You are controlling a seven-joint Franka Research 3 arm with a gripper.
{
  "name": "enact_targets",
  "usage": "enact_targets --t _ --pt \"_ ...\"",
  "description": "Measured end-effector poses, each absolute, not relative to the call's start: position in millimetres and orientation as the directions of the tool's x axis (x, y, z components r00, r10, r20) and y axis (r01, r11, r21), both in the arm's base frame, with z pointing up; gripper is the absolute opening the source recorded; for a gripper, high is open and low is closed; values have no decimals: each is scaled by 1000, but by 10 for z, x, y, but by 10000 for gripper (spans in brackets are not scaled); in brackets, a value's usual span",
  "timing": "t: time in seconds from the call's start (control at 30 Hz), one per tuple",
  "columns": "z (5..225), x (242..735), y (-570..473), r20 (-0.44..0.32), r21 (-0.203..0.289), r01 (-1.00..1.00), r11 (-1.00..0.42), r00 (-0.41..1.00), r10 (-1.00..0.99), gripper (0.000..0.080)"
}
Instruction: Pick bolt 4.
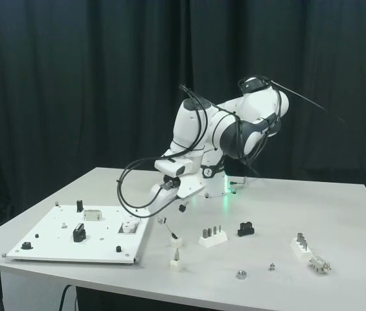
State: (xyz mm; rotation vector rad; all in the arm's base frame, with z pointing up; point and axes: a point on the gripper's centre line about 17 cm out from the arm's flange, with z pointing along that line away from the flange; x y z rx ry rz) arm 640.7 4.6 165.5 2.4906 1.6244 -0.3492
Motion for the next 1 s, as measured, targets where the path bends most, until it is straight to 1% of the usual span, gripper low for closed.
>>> enact_targets --t 0.3,0.57,0.87,1.0 --pt "1665 6419 358 -204 -12 865 -502 489 848 800" --pt "1632 6481 712 -146 -14 826 -563 556 819 800" --pt "1488 6503 1061 -108 -14 741 -671 666 738 800" --pt "1390 6500 1229 -90 -26 707 -707 703 706 800"
